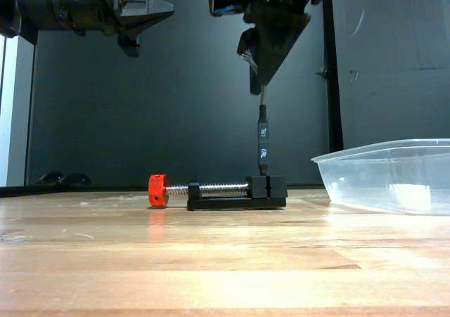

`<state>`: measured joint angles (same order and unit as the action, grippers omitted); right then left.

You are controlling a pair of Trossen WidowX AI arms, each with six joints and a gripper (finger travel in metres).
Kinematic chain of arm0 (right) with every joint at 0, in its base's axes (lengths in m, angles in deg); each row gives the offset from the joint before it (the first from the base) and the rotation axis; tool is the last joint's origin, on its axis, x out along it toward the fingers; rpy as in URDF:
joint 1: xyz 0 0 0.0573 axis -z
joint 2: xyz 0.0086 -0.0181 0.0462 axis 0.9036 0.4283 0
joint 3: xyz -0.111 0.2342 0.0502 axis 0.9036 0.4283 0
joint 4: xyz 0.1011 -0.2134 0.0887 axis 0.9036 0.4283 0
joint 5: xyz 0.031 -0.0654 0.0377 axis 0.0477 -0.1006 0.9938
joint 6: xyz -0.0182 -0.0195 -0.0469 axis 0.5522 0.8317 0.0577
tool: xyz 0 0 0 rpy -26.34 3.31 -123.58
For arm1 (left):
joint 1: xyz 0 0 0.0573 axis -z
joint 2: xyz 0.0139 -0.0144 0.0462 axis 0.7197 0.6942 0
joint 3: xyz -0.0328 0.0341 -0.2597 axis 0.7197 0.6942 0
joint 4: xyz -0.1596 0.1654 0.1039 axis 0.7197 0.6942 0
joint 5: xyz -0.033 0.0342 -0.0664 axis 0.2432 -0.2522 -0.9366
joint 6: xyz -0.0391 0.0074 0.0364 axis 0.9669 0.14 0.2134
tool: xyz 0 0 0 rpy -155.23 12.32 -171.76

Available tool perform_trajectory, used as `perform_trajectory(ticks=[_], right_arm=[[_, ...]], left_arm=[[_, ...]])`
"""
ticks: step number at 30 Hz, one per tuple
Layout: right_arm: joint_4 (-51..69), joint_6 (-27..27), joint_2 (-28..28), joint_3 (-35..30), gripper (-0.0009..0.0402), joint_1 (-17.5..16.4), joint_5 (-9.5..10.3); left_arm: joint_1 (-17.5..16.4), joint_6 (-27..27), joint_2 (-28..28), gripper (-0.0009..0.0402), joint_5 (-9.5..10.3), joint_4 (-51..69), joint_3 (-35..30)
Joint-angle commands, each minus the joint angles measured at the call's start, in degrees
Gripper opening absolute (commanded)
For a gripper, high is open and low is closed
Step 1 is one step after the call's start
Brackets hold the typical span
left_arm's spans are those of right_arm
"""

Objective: Pick the USB-C connector and install on taskboard

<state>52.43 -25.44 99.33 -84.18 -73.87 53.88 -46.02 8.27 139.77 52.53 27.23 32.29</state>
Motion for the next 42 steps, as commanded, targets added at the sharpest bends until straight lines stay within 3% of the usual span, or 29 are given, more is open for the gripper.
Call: perform_trajectory(ticks=[1, 14, 21, 25, 32, 35, 36, 39, 42], right_arm=[[1.2, 0.1, -1.7, -0.2, 0.0212, 0.0, -0.07], [1.6, 0.2, -3.6, -0.2, 0.0193, 0.0, 0.02], [1.7, 1.7, -7.0, 1.8, 0.0139, 1.1, 0.17], [-1.2, 2.4, -12.5, 6.9, 0.0099, 2.9, 0.24], [-18.2, 3.5, -24.7, 19.4, 0.0003, 6.8, 0.61], [-25.6, 3.2, -29.5, 24.6, 0.0007, 8.0, 0.68], [-28.4, 2.9, -30.9, 26.4, 0.0007, 8.5, 1.2], [-37.2, 2.0, -35.0, 32.0, -0.0002, 10.6, 5.22], [-44.8, 2.1, -38.4, 36.9, 0.0001, 11.6, 5.77]], left_arm=[[0.0, 0.0, 0.0, 0.0, -0.02, 0.0, 0.0], [0.0, 0.0, 0.0, 0.0, -0.02, 0.0, 0.0], [0.0, 0.0, 0.0, 0.0, -0.02, 0.0, 0.0], [0.0, 0.0, 0.0, 0.0, -0.02, 0.0, 0.0], [0.0, 0.0, 0.0, 0.0, -0.02, 0.0, 0.0], [0.0, 0.0, 0.0, 0.0, -0.02, 0.0, 0.0], [0.0, 0.0, 0.0, 0.0, -0.02, 0.0, 0.0], [0.0, 0.0, 0.0, 0.0, -0.02, 0.0, 0.0], [0.0, 0.0, 0.0, 0.0, -0.02, 0.0, 0.0]])
